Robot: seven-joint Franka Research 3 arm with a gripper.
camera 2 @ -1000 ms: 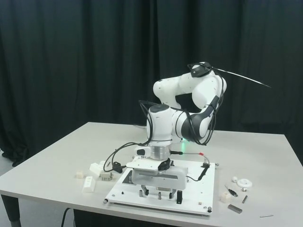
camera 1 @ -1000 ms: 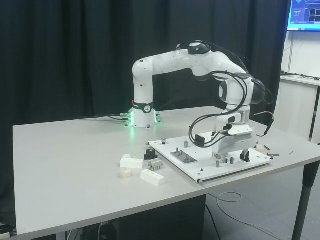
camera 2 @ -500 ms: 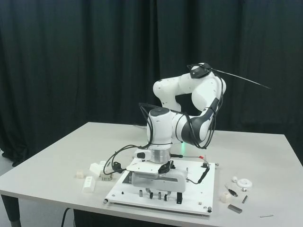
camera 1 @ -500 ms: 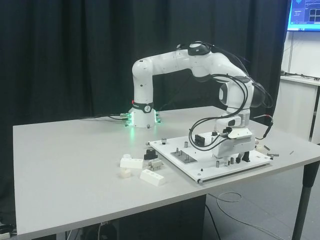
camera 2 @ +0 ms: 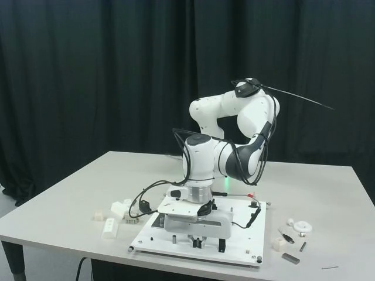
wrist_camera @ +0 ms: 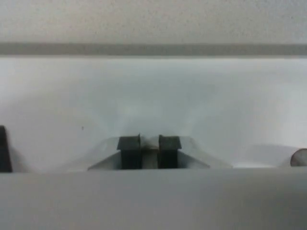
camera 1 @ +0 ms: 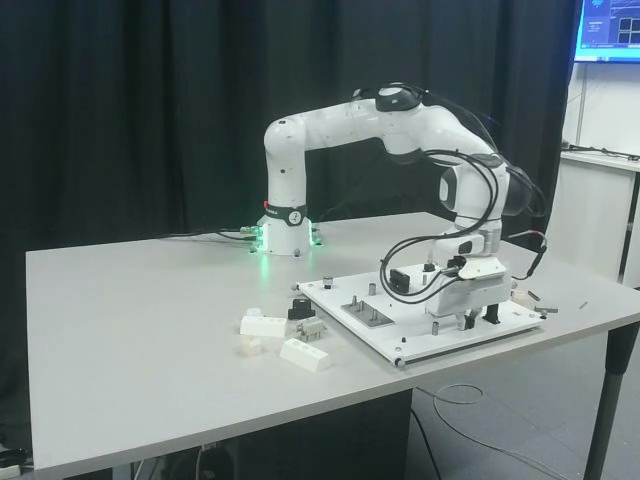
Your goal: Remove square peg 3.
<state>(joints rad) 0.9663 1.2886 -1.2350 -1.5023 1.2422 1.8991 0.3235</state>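
The white robot arm (camera 1: 400, 120) was bent low over the flat white assembly board (camera 2: 158, 234) at the near edge of the grey table (camera 1: 130, 330), its gripper (wrist_camera: 149, 152) pressed down almost to the board's surface. In the wrist view the two black fingers (wrist_camera: 128, 152) stood close together with only a narrow gap, and a small pale piece showed in that gap, seemingly square peg 3 (wrist_camera: 149, 154); I could not tell for certain that the jaws were clamped on it. From both room cameras the broad white gripper body (camera 2: 196, 221) hid the peg and the fingertips altogether. Just beside the gripper, a short grey upright peg (camera 1: 437, 326) stood on the board, and a black upright block (camera 1: 492, 312) stood at the gripper's other side. A grey rectangular slot plate (camera 1: 372, 316) lay farther along the board. Black cables (camera 1: 400, 262) looped from the wrist down past the gripper. Off the board, a cluster of white plastic blocks (camera 1: 280, 338) lay on the table, and well apart on the opposite side sat a small white gear (camera 2: 303, 226) and a dark flat bar (camera 2: 290, 258).
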